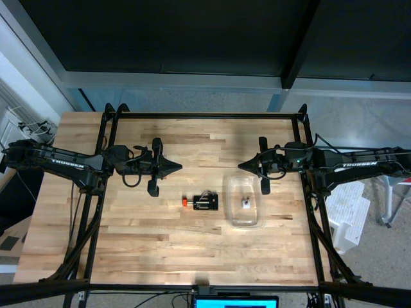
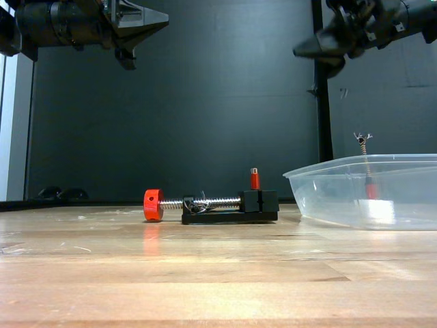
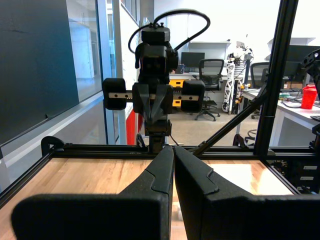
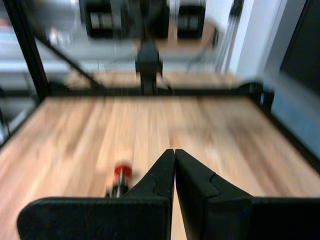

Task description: Pick the RCA connector and install on taskboard

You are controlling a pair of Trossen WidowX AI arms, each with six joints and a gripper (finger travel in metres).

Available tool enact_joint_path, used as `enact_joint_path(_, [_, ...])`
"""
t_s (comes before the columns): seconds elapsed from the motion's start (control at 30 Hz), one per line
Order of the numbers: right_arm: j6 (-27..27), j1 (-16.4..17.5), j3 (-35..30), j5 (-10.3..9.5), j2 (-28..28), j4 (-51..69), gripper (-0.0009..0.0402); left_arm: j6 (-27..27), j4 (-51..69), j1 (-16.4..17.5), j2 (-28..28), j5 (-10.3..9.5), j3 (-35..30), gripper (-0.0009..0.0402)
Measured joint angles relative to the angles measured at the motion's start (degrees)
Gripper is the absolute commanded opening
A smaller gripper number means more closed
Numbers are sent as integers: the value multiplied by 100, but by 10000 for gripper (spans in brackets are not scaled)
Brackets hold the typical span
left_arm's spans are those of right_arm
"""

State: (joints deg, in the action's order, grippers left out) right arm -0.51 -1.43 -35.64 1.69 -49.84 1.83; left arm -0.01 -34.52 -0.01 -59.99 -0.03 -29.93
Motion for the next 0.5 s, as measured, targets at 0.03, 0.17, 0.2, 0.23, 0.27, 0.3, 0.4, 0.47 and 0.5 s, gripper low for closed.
enact_joint_path(0.03, [0, 4, -98, -4, 0, 350, 0, 0, 0, 0, -2, -2, 0, 0])
enact_joint_path(0.17, [0, 31, -461, -26, -2, 1668, 0, 0, 0, 0, 0, -2, 0, 0])
enact_joint_path(0.2, [0, 37, -553, -26, -2, 1991, 0, 0, 0, 0, 0, 0, -2, 0])
enact_joint_path(0.23, [0, 44, -649, -26, -2, 2302, 0, 0, -2, 0, 0, 0, -2, 0])
enact_joint_path(0.27, [2, 55, -750, -26, -2, 2601, 0, 0, -2, 0, 0, 0, -2, 0])
enact_joint_path(0.3, [9, 66, -852, -24, -2, 2876, 0, 0, -2, 0, 0, 0, -2, 0])
enact_joint_path(0.4, [42, 81, -1145, -26, -4, 3593, 0, 0, -2, 0, 0, -2, 0, 0])
enact_joint_path(0.47, [72, 105, -1327, -26, -4, 3974, 0, 0, -2, 0, 0, -2, 0, 0])
enact_joint_path(0.5, [83, 116, -1414, -26, -4, 4138, 0, 0, -2, 0, 0, 0, -2, 0])
